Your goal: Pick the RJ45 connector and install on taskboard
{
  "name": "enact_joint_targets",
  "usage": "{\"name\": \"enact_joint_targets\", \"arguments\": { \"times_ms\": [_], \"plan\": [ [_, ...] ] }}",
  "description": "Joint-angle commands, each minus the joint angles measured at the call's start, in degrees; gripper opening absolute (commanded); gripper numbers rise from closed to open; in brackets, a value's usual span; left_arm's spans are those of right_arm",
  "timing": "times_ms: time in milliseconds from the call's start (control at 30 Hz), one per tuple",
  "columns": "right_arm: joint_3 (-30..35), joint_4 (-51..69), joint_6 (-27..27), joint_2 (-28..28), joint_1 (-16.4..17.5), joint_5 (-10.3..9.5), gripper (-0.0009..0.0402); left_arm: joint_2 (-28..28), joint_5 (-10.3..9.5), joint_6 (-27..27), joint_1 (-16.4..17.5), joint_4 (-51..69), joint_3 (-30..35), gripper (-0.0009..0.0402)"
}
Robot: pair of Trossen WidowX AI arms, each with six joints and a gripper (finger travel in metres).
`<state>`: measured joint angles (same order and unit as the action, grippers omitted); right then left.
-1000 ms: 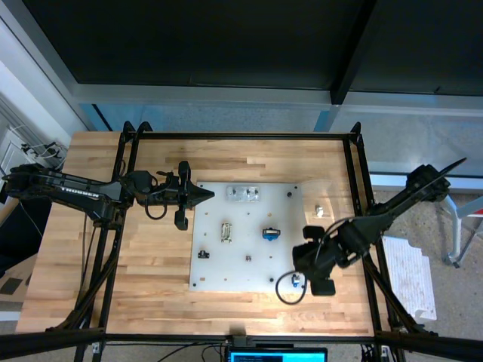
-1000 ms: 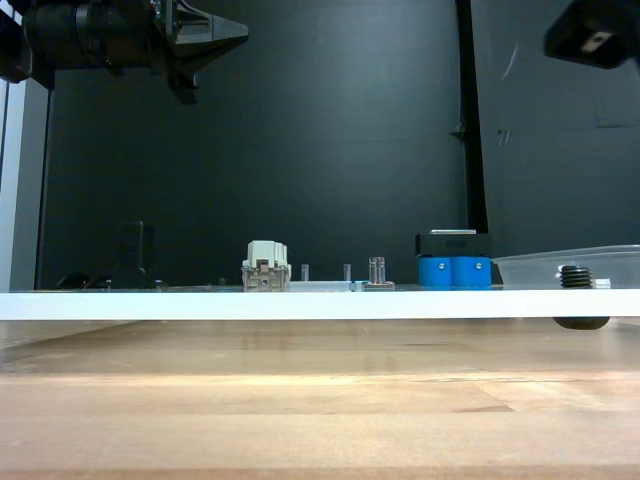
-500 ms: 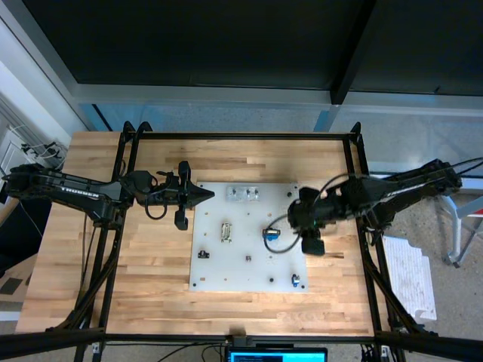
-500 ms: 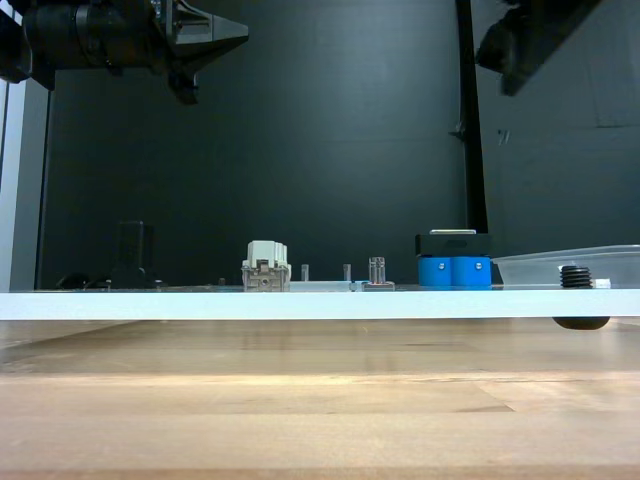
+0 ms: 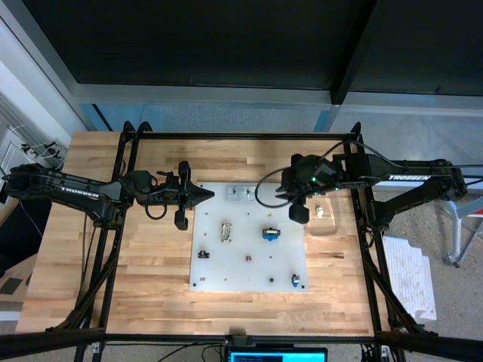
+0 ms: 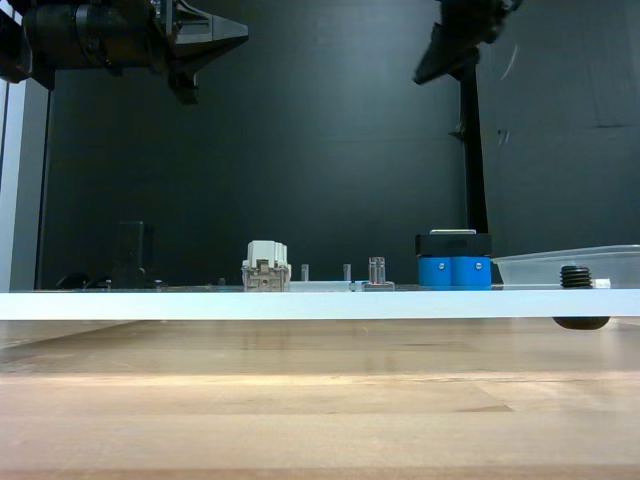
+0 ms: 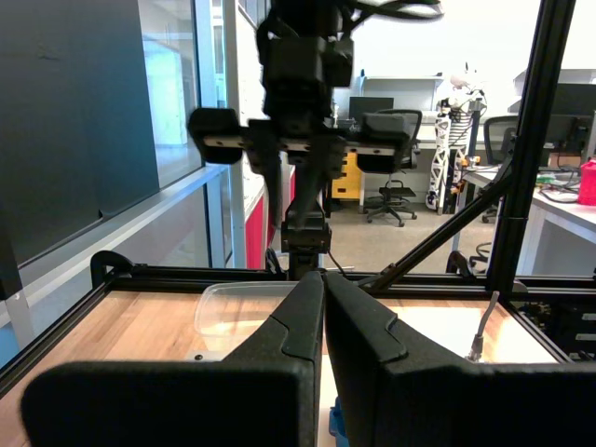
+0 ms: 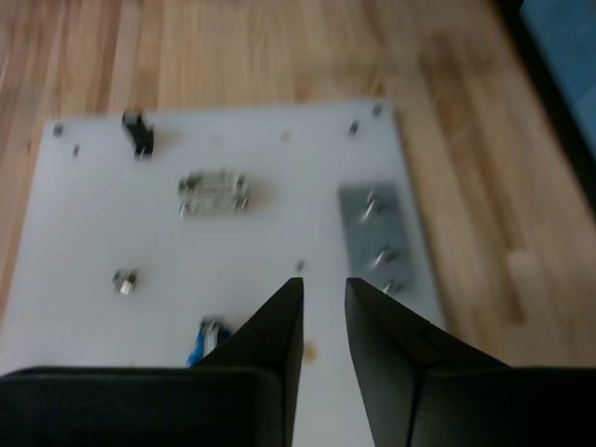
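Observation:
My right gripper (image 5: 290, 197) hangs high over the white board's (image 5: 226, 260) far right part; in the right wrist view its fingers (image 8: 279, 321) stand almost together with nothing between them. The small blue jack (image 5: 296, 281) sits at the board's near right corner, showing blue with a pale top. I cannot tell where the connector is. The clear tray (image 5: 330, 226) holds a pale block (image 5: 320, 210). My left gripper (image 5: 202, 194) is parked over the board's far left edge, fingers (image 7: 307, 312) pressed together and holding nothing.
On the board stand a grey socket (image 5: 225, 231), a blue block (image 5: 270, 234) and a metal plate (image 5: 244, 194). A black frame (image 5: 241, 136) rings the wooden table. In the low view the right gripper (image 6: 445, 45) is well above the board's parts.
My right gripper rose from the jack at the board's near right corner and swung away to the far right part. The left arm stayed still.

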<state>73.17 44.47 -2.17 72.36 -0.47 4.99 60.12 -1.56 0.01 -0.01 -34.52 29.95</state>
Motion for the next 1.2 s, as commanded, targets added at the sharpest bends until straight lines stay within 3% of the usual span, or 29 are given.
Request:
{"name": "enact_joint_targets", "arguments": {
  "times_ms": [33,200,433,1200],
  "plan": [
    [-0.22,-4.81,1.86,0.00,-0.46,-2.34,0.0041,0.00,0.02,-0.02,0.00,0.00,0.00,0.0000],
    [-1.90,-14.62,2.71,-0.07,-0.83,-5.62,0.0022,0.00,0.02,0.00,0.00,0.00,0.00,0.0000],
    [-6.27,-25.09,2.67,-1.44,-1.05,-5.62,0.0008,0.00,0.02,0.00,0.00,0.00,0.00,0.0000],
    [-31.71,-63.12,-0.48,-10.14,-1.16,-5.16,0.0000,0.00,0.02,-0.02,0.00,-0.02,0.00,0.0000]
  ]
}}
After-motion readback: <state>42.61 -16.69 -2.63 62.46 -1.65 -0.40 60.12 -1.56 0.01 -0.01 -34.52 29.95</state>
